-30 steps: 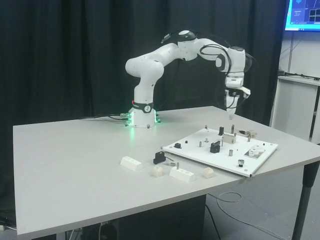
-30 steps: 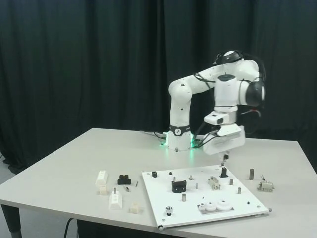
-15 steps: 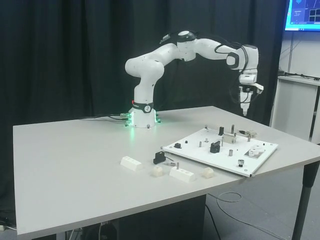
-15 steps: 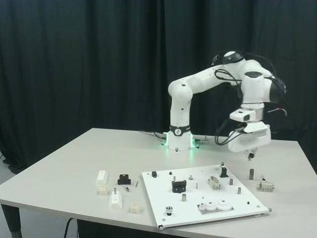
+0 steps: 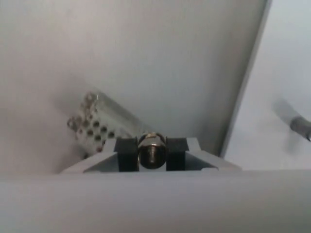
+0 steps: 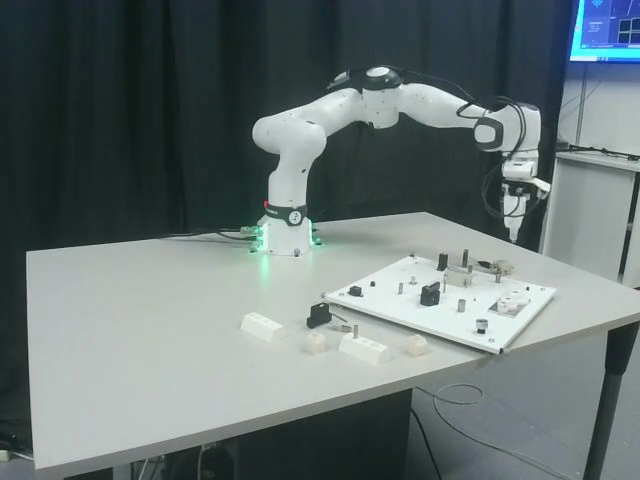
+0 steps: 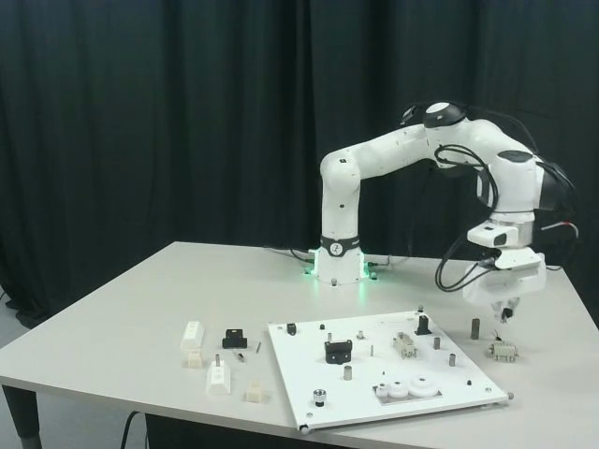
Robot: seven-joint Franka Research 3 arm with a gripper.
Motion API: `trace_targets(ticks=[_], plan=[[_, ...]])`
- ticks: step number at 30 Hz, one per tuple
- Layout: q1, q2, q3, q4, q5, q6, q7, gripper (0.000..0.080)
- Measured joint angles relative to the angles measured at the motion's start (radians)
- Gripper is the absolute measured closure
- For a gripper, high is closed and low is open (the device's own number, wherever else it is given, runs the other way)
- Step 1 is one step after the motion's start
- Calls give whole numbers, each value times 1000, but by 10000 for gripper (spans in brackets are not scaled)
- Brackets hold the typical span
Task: Place BNC.
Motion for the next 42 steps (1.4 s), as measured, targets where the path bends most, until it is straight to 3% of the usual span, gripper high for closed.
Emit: trace_targets(ticks=[18, 25, 31, 42], plan=[[-164, 25, 149, 194, -2, 20, 129, 686], [-202, 32, 201, 253, -39, 37, 176, 686], [-221, 32, 234, 291, -78, 48, 224, 686], [-233, 33, 274, 316, -100, 77, 269, 686]])
